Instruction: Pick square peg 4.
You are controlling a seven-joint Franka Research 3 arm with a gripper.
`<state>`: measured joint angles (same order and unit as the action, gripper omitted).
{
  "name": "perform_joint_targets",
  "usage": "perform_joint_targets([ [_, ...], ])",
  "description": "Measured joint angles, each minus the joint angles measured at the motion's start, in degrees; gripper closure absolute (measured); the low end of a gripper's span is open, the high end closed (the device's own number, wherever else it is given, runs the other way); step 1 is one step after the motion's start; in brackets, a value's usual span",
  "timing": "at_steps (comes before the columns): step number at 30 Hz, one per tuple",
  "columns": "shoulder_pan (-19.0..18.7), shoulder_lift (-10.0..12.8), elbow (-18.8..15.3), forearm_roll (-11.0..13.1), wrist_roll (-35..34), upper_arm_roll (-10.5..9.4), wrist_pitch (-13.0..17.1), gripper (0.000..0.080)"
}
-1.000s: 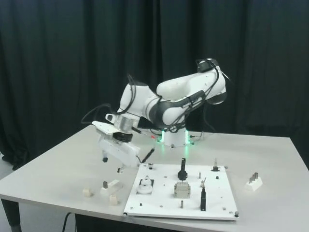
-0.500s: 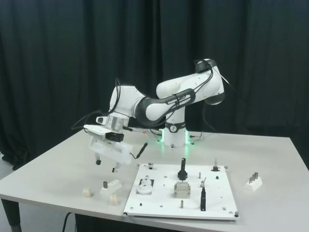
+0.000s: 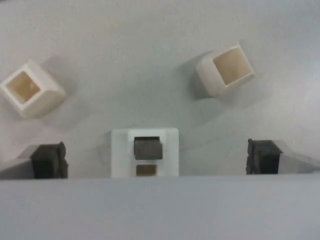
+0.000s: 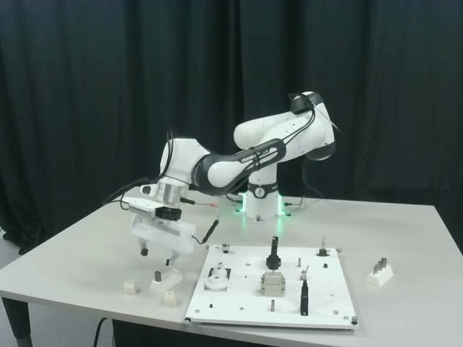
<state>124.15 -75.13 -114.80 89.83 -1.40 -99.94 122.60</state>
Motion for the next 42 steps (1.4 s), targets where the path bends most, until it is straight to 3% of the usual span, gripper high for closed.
perform_joint_targets([
  [14,0.33,-0.76,-1.08,5.38,2.68,-2.8,2.44,0.0003],
  [42,0.63,-1.33,-1.13,9.41,3.25,-5.34,5.17,0.0003],
])
